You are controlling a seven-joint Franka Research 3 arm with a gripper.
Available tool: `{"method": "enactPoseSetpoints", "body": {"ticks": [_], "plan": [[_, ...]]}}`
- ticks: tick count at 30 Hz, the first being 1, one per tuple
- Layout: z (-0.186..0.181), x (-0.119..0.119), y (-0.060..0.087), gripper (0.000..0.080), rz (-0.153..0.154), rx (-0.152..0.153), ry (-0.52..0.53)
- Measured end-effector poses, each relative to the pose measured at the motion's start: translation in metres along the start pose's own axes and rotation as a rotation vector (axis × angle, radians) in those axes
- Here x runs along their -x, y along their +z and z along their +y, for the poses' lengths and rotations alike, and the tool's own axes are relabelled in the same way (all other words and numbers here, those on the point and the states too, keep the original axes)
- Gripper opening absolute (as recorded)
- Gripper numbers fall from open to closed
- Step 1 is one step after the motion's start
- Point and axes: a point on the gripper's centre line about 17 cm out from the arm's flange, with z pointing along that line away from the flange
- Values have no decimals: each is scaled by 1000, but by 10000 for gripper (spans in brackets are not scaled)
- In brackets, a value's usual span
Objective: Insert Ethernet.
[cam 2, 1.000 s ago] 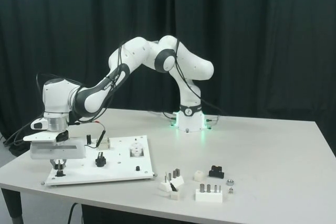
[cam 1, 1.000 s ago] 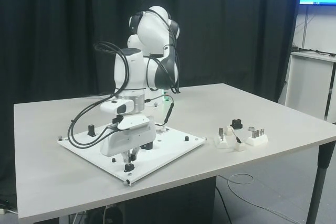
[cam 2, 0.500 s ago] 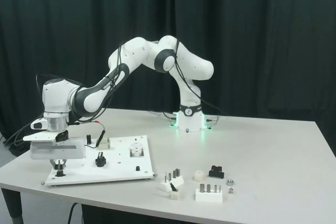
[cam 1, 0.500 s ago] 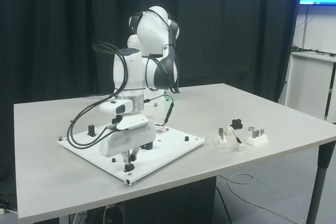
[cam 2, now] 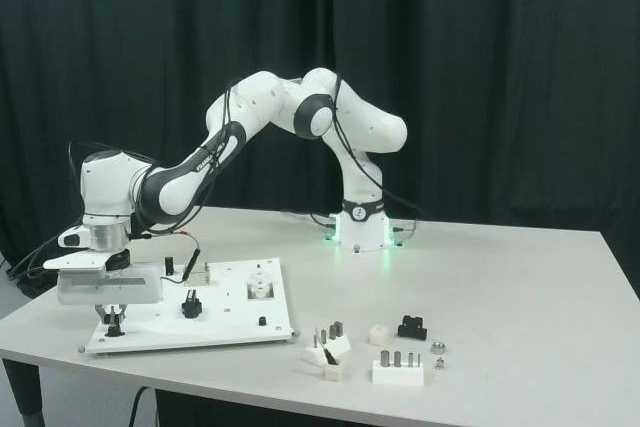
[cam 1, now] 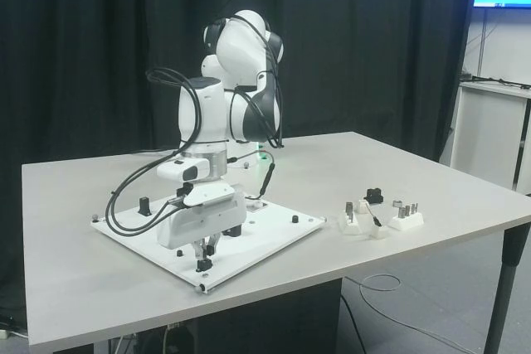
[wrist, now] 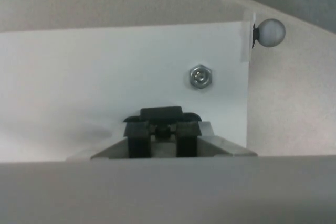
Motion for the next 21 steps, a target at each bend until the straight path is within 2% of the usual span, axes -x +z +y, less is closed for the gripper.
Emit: {"method": "enactPoseSetpoints", "body": {"ticks": [10,11,16,17,21], "plan": [[2,1,-3,123,-4,3,-2],[2,1,-4,376,-5,3,-2],[4,3,-10,376,-15,-2,-4],[4,3,-12,659,-17,-3,-4],[5,4,-16,659,-22,-6,-5]]}}
